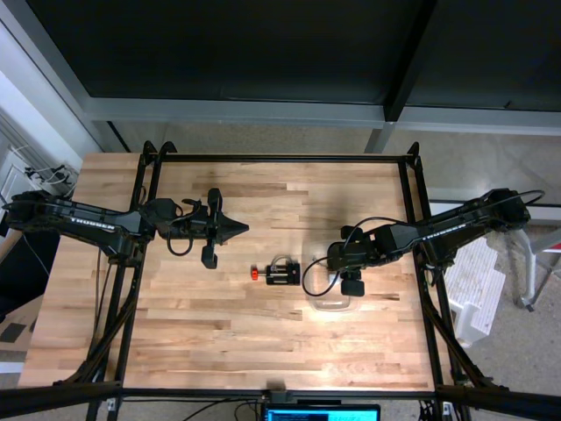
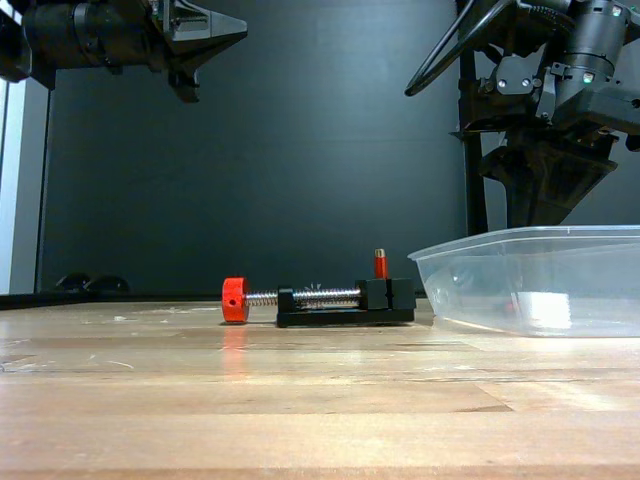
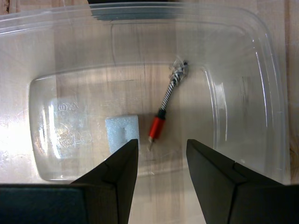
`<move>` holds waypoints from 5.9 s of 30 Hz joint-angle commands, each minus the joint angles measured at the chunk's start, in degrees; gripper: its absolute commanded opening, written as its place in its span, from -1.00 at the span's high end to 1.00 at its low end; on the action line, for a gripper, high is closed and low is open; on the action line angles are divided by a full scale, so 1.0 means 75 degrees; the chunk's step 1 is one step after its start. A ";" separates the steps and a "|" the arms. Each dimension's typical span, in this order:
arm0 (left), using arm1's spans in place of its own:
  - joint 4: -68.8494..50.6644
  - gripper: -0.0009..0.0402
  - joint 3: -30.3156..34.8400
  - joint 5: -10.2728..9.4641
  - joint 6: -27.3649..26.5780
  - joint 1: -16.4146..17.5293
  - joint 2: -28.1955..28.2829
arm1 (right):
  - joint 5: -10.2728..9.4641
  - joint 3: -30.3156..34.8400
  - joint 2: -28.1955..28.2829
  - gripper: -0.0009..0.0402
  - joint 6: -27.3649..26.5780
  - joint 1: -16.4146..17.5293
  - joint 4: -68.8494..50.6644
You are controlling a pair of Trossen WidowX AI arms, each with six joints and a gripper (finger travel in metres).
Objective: Remove the RCA connector from the receptacle and place in the container
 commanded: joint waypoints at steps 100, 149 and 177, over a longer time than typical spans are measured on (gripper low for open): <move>0.0003 0.96 0.0000 0.0003 0.0000 0.0000 0.0000 | -0.0810 -0.2124 -0.2850 0.96 -0.1539 -0.1486 0.8859; 0.0003 0.96 0.0000 0.0003 0.0000 0.0003 0.0000 | -0.0810 -0.2124 -0.2850 0.96 -0.1539 -0.1489 0.8856; 0.0003 0.96 0.0000 0.0003 0.0000 0.0003 0.0000 | -0.0810 -0.2124 -0.2850 0.96 -0.1539 -0.1489 0.8856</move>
